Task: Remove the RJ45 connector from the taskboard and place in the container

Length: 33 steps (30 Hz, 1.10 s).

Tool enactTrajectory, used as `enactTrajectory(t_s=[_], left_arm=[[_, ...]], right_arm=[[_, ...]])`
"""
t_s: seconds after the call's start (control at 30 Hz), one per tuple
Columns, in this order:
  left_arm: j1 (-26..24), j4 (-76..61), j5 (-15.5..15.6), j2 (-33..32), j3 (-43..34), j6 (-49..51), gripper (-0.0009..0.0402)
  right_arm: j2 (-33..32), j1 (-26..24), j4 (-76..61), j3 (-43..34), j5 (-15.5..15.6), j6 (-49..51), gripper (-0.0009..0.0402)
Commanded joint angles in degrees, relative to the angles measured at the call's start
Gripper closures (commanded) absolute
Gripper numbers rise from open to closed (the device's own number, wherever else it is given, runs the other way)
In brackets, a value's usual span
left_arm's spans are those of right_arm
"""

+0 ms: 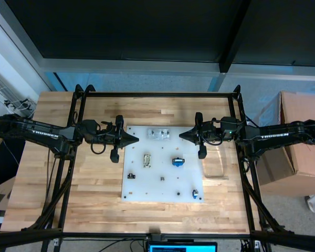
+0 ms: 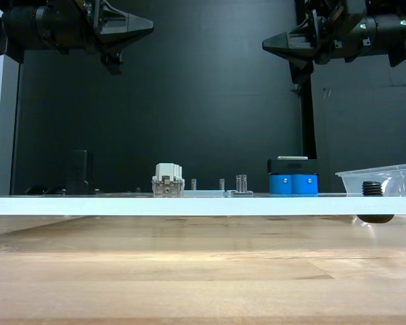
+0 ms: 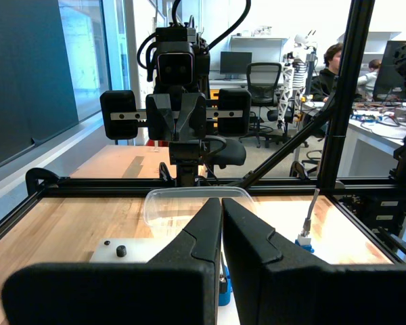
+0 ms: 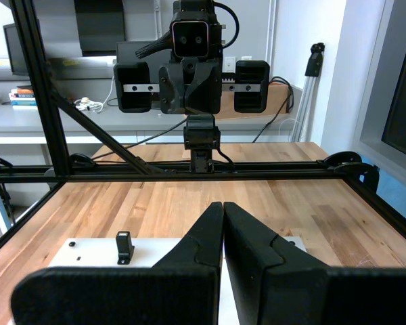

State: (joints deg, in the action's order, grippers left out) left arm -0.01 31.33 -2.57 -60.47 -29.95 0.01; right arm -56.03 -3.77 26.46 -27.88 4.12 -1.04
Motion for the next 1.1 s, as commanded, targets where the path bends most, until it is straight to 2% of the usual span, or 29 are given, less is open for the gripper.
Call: enactTrajectory(t_s=[0.03, 0.67, 0.93, 1.03, 1.1], left_arm=[[0.0, 0.0, -0.02, 0.0, 0.0, 0.0, 0.0393], [0.02, 0.0, 0.0, 0.0, 0.0, 0.0, 0.0393], [0.02, 0.0, 0.0, 0.0, 0.0, 0.0, 0.0393], [0.0, 0.0, 0.0, 0.0, 0.0, 0.0, 0.0393], [0.0, 0.0, -0.02, 0.0, 0.0, 0.0, 0.0393]], right_arm=[[0.0, 0.04, 4.22, 0.0, -0.02, -0.07, 0.0393], [0.0, 0.15, 1.51, -0.5, 0.44, -2.6, 0.0393], [-0.02, 3.39, -25.77, -10.03, -0.17, -3.02, 0.0394], [-0.02, 5.2, -36.52, -13.53, -2.71, -3.17, 0.0394], [-0.02, 6.49, -41.99, -15.3, -3.19, -4.02, 0.0393]])
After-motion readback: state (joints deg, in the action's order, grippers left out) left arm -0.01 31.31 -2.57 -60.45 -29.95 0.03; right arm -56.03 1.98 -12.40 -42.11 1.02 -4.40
